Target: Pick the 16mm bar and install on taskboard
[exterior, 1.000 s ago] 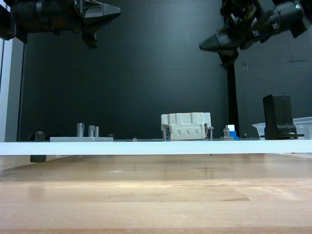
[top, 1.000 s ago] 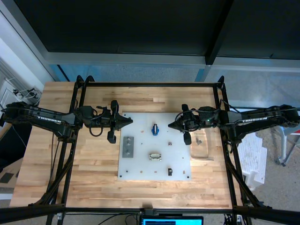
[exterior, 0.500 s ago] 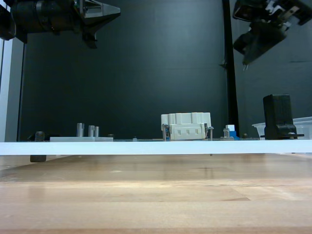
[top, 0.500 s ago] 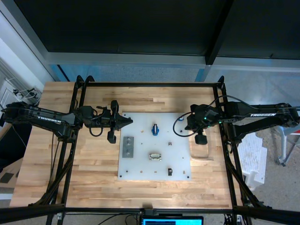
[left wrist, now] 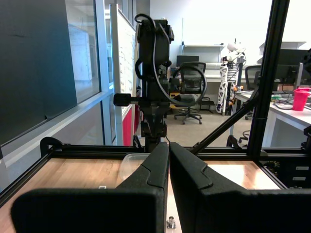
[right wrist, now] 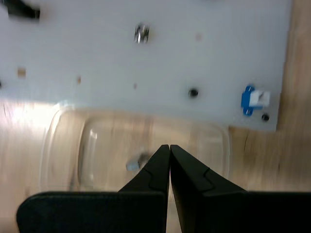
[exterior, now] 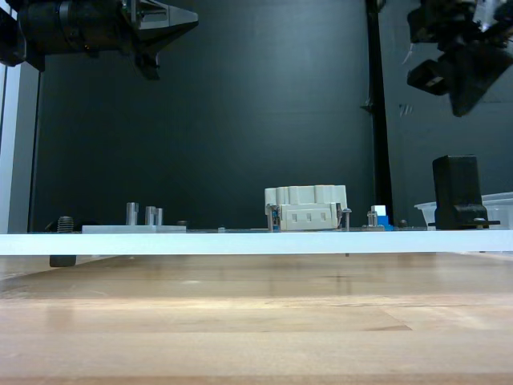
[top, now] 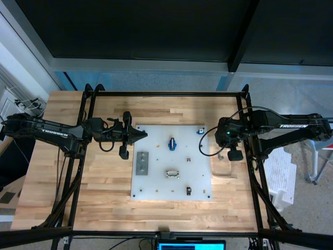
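- Your right tool (right wrist: 169, 145) hangs high and points straight down. Its two fingers are clenched together with nothing between them.
- Just below its tips and slightly to one side lies the 16mm bar (right wrist: 137, 162). It is a small grey peg on its side inside the clear tray (right wrist: 48, 145), and the tool is well clear of it in height.
- Beyond the tray from the tool sits the taskboard (right wrist: 97, 63), its edge just beside the tray wall, both resting on the wooden surface (right wrist: 297, 73).
- Judging by this, you are on the approach to the pick: the bar is ungrasped and nothing has been installed.
- The next move likely calls for spreading the fingers and shifting sideways until the peg sits under the gap. Then descend inside the tray without catching its rim.
- Your left tool (left wrist: 169, 143) waits far across the board from the right one, raised, clenched and empty.
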You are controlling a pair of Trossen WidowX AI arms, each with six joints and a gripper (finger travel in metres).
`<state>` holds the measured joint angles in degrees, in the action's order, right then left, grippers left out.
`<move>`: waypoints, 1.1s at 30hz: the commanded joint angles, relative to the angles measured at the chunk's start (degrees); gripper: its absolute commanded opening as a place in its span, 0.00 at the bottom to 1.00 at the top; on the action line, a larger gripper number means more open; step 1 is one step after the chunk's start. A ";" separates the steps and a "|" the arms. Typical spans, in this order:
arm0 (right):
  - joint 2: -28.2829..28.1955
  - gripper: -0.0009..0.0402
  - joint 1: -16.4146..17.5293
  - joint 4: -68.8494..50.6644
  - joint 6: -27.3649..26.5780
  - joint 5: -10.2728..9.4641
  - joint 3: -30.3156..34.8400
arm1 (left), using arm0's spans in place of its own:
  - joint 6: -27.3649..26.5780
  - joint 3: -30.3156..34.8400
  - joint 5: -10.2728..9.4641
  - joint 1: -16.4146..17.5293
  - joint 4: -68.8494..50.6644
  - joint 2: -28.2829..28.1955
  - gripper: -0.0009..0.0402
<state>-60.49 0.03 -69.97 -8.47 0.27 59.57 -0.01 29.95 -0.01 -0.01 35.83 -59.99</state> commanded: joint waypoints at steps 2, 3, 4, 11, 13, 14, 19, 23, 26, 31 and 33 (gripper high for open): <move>-2.08 0.02 0.07 -3.74 -2.78 -0.04 -0.04 | 0.00 0.00 0.00 0.02 0.00 0.00 0.02; -2.60 0.02 0.09 -4.39 -3.54 0.00 -0.04 | 0.00 0.00 0.00 0.00 0.00 0.00 0.02; -3.08 0.02 0.11 -4.83 -4.22 -0.02 -0.04 | 0.00 0.00 0.00 0.02 0.00 0.00 0.02; -5.77 0.02 0.20 -5.95 -8.26 -0.02 -0.04 | 0.00 0.00 0.00 0.02 0.02 0.00 0.02; -6.40 0.02 0.28 -6.01 -9.18 0.07 -0.07 | 0.00 0.00 0.00 0.00 0.00 0.00 0.02; -6.56 0.02 0.33 -6.05 -9.51 0.02 -0.07 | 0.00 0.00 0.00 0.02 0.00 0.00 0.02; -7.45 0.02 0.48 -6.12 -10.49 0.11 -0.07 | 0.00 0.00 0.00 0.00 0.00 0.00 0.02; -7.45 0.02 0.81 -6.12 -11.08 0.13 -0.07 | 0.00 0.00 0.00 0.00 0.00 0.00 0.02; -7.45 0.02 2.16 -6.16 -10.86 0.28 -0.13 | 0.00 0.00 0.00 0.00 0.00 0.00 0.02; -8.68 0.05 4.98 -6.16 -10.01 0.90 -0.20 | 0.00 0.00 0.00 0.02 0.02 0.00 0.02; -9.27 0.08 5.70 -6.03 -9.94 2.36 -0.20 | 0.00 0.00 0.00 0.00 0.00 0.00 0.02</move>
<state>-69.41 5.32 -76.12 -18.61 1.58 59.42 -0.01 29.93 -0.01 -0.01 35.83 -59.96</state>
